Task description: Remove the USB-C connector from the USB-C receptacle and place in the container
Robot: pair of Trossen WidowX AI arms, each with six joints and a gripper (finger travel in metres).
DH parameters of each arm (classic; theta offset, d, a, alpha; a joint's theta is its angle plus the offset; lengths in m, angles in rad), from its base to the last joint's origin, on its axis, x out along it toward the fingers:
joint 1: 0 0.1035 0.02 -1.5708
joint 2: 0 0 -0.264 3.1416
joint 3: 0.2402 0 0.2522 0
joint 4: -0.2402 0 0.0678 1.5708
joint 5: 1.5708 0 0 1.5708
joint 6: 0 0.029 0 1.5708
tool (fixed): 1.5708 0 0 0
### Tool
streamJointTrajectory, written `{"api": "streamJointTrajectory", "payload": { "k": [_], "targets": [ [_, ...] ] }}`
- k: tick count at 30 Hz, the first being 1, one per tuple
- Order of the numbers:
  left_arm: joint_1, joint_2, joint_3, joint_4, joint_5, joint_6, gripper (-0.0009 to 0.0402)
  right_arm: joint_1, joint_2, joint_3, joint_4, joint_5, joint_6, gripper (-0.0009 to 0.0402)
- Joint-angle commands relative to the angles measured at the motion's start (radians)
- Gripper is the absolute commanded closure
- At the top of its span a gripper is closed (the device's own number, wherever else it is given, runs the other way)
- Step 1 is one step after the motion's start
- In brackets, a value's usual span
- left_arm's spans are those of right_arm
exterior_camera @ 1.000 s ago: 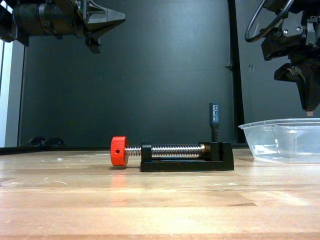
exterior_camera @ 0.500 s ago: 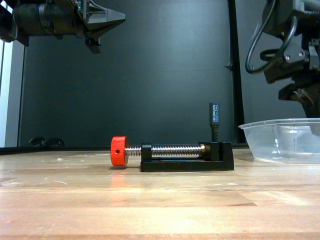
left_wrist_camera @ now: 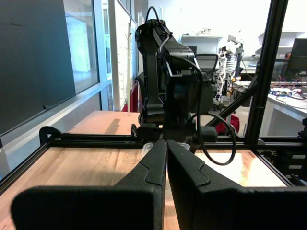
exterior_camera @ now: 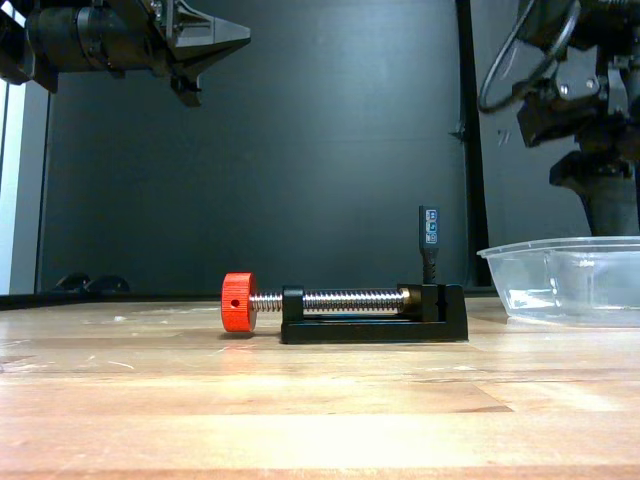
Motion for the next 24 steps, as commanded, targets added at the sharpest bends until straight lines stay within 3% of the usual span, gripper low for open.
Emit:
{"api": "streamJointTrajectory", "payload": {
  "k": [1,7,11,15,18,20,21,24],
  "targets": [
    [0.0,0.0,0.0,0.0,0.0,0.0,0.0393,-0.005,-0.023,0.019,-0.002,0.06,-0.011,0.008],
    [0.0,0.0,0.0,0.0,0.0,0.0,0.0393,-0.053,-0.098,0.09,0.07,0.157,-0.116,0.0115],
    [0.0,0.0,0.0,0.0,0.0,0.0,0.0393,-0.103,-0.159,0.089,0.222,0.157,-0.23,0.0163],
    [0.0,0.0,0.0,0.0,0.0,0.0,0.0393,-0.153,-0.222,0.058,0.416,0.156,-0.35,0.0246],
    [0.0,0.0,0.0,0.0,0.0,0.0,0.0393,-0.194,-0.267,0.008,0.591,0.143,-0.431,0.0328],
    [0.0,0.0,0.0,0.0,0.0,0.0,0.0393,-0.229,-0.289,-0.031,0.716,0.092,-0.487,0.0387],
    [0.0,0.0,0.0,0.0,0.0,0.0,0.0393,-0.251,-0.297,-0.052,0.777,0.059,-0.502,0.0399],
    [0.0,0.0,0.0,0.0,0.0,0.0,0.0393,-0.316,-0.301,-0.119,0.953,-0.028,-0.502,0.0385]
  ]
}}
